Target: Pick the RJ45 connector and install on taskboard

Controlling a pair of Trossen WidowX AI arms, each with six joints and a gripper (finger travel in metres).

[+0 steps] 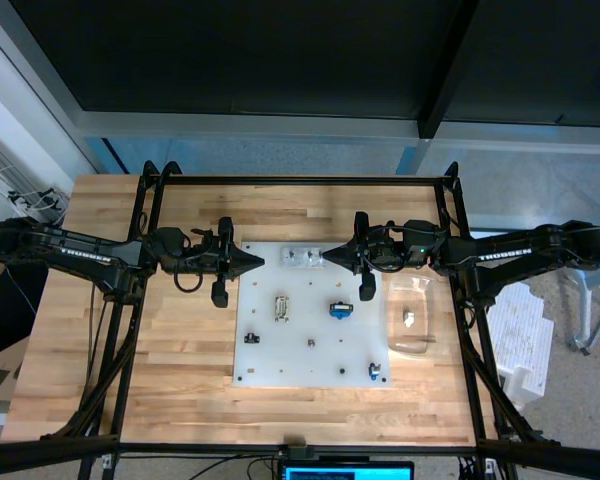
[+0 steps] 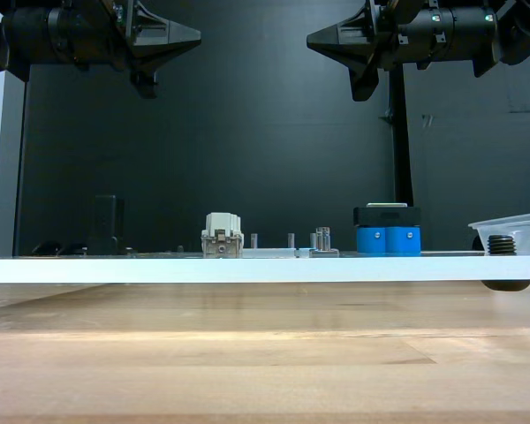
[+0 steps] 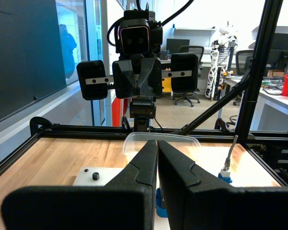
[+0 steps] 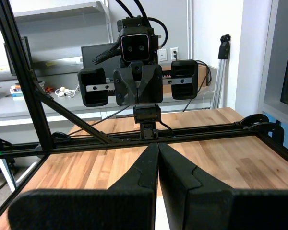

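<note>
Wrapping up, by my read: RJ45 connector (image 3: 224, 168) stands in the blue jack (image 1: 377, 373) at the taskboard (image 1: 280, 352) near right corner. Left gripper (image 1: 259, 262) and right gripper (image 1: 327, 255) are clenched empty, high over the far edge. Next: verify seating.

The board (image 1: 280, 362) lies mid-counter (image 1: 170, 340); the tray (image 1: 430, 310) sits just right of it, a block (image 1: 408, 320) inside; the connector (image 3: 225, 168) stands in the jack (image 3: 224, 178) at the board's near right corner; left tool (image 1: 258, 261) and right tool (image 1: 327, 254) hang above its far edge, tips facing, apart.
</note>
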